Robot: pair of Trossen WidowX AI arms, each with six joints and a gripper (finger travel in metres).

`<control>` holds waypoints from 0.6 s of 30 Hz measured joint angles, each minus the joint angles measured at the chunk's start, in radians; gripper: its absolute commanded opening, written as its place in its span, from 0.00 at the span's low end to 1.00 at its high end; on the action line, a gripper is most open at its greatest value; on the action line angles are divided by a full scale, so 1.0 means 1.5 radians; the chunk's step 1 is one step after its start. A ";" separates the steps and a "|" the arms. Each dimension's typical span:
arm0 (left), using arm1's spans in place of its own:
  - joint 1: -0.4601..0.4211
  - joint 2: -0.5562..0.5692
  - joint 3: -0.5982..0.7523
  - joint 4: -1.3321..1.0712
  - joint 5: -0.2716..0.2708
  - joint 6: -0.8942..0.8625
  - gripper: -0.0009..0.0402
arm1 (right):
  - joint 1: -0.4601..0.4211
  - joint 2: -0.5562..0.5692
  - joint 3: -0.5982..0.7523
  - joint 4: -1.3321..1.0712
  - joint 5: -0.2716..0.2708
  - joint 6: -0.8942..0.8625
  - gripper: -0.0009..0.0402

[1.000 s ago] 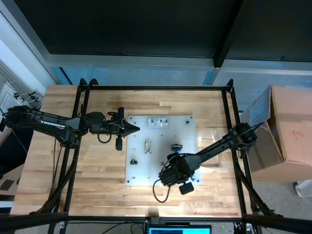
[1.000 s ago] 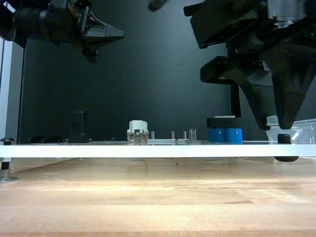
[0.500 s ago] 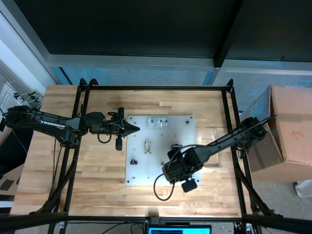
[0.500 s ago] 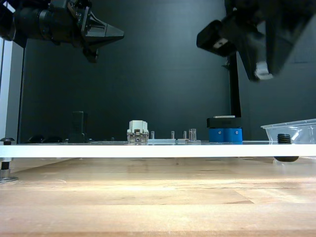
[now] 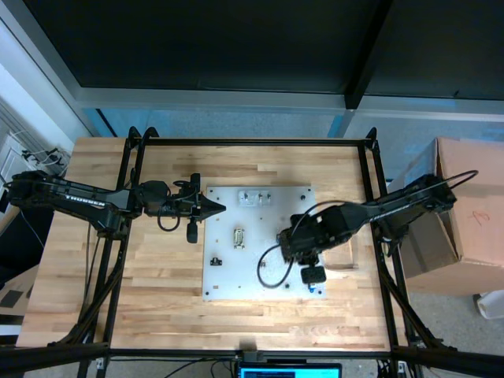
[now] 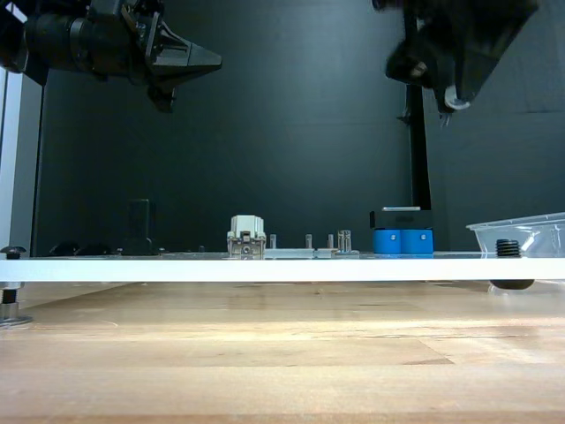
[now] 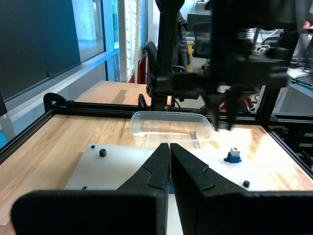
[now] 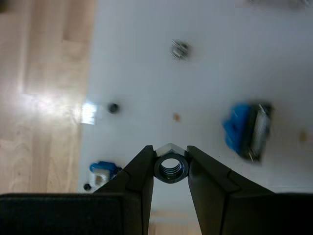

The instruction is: Unfasten the M12 nut and place it in the container

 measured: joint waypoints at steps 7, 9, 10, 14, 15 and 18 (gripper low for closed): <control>0.000 0.000 0.000 0.000 0.000 0.000 0.02 | -0.020 -0.100 -0.114 -0.007 0.000 0.065 0.06; 0.000 0.000 0.000 0.000 0.000 0.000 0.02 | -0.020 -0.129 -0.148 -0.008 0.000 0.095 0.06; 0.000 0.000 0.000 0.000 0.000 0.000 0.02 | -0.020 -0.144 -0.164 -0.007 -0.001 0.109 0.06; 0.000 0.000 0.000 0.000 0.000 0.000 0.02 | -0.020 -0.197 -0.223 -0.013 -0.001 0.157 0.06; 0.000 0.000 0.000 0.000 0.000 0.000 0.02 | -0.020 -0.208 -0.236 -0.017 -0.001 0.168 0.06; 0.000 0.000 0.000 0.000 0.000 0.000 0.02 | -0.020 -0.238 -0.273 -0.031 -0.001 0.211 0.06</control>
